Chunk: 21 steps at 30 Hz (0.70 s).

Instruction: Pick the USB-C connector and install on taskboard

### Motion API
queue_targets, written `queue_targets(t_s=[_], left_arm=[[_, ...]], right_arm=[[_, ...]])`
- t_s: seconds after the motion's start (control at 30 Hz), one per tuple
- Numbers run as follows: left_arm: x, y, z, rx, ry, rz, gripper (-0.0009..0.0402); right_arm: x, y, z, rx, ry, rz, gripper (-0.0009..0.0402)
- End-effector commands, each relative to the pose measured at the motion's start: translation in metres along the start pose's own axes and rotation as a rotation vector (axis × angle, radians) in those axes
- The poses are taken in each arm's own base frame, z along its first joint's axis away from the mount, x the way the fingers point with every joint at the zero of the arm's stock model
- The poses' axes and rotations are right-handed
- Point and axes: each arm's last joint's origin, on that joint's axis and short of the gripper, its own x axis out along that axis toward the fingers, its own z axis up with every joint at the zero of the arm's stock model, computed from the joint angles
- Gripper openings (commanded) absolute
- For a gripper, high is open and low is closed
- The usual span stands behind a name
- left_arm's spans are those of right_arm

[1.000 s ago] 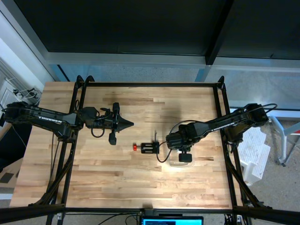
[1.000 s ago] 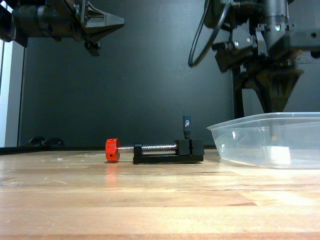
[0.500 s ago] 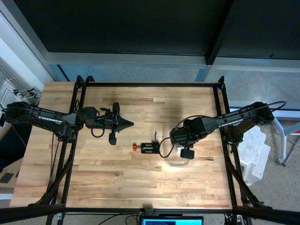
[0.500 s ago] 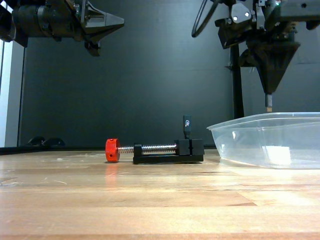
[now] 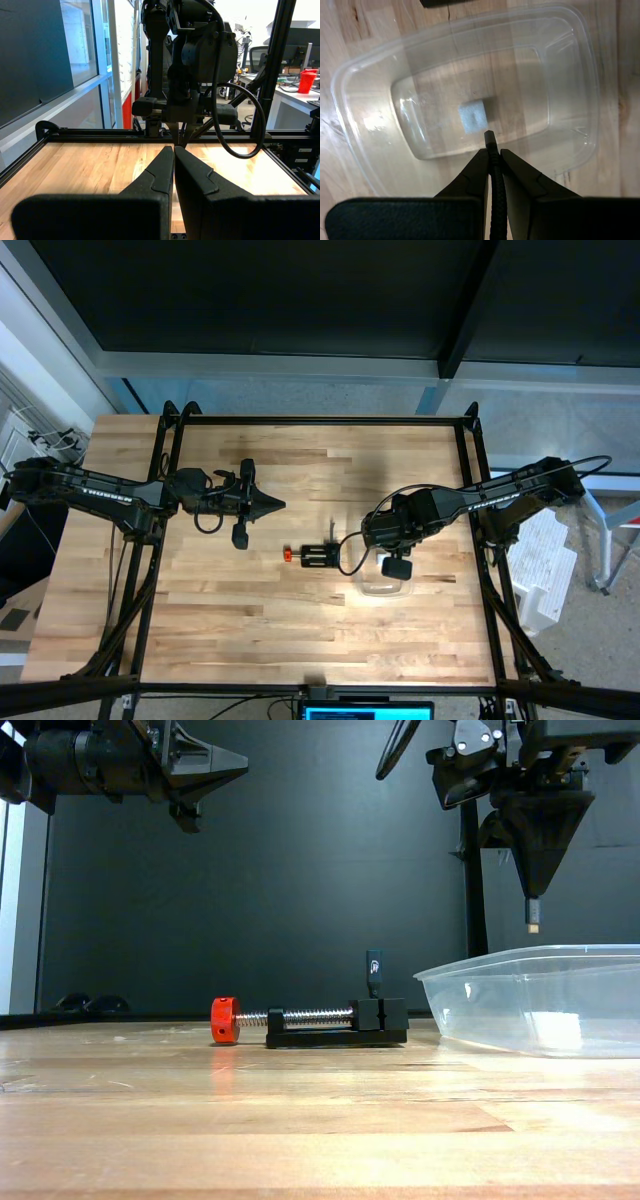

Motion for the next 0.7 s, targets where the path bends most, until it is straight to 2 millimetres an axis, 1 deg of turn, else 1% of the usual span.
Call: queue_targets(t_s=[0.03, 0.3, 0.7], left_arm=[[0.000, 0.000, 0.000, 0.000, 0.000, 0.000, 0.0000], [0.000, 0.000, 0.000, 0.000, 0.000, 0.000, 0.0000], [0.000, 0.000, 0.000, 0.000, 0.000, 0.000, 0.0000]], right_arm=[[0.002, 0.002, 0.005, 0.019, 0.008, 0.019, 0.0000], [-0.002, 0.008, 0.026, 0.021, 0.016, -0.008, 0.0000], [0.004, 0.019, 0.057, -0.001, 0.009, -0.002, 0.0000]])
